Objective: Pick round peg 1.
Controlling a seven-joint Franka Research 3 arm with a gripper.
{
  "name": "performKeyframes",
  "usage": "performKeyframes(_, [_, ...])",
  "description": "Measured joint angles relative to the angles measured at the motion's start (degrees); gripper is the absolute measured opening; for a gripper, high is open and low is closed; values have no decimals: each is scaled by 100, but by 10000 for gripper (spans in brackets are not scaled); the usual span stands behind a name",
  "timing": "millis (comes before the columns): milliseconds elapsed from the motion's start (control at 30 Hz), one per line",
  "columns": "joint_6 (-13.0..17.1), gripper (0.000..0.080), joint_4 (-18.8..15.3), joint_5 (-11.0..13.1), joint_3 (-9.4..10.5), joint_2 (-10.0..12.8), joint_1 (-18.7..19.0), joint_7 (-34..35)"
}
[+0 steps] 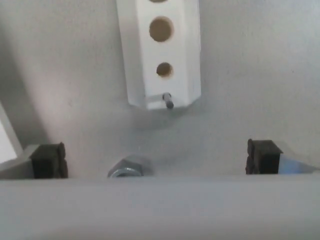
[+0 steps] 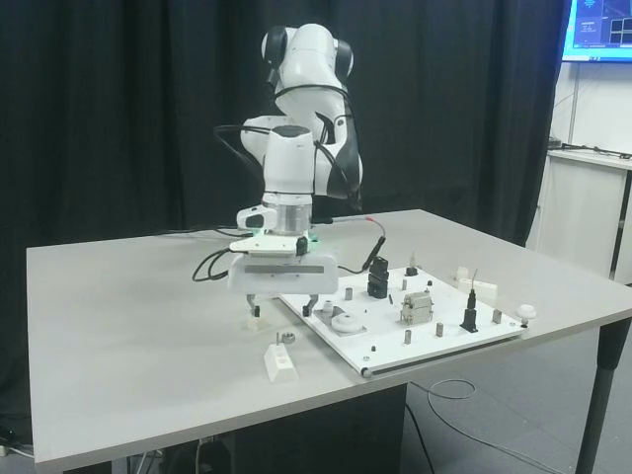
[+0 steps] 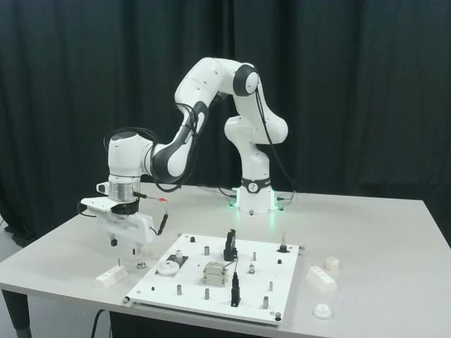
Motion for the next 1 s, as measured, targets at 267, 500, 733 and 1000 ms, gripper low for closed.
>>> performKeyframes(267, [5,800,240,-12,-2,194,-4,-96])
performKeyframes(500, [-19,800,444,-30,-57,371,-8,-309])
performKeyframes(733, [-23,800,582,-30,-93,535,-23,-423])
performKeyframes(1000, [-23,800,707,-28,-92,714,-26,-486])
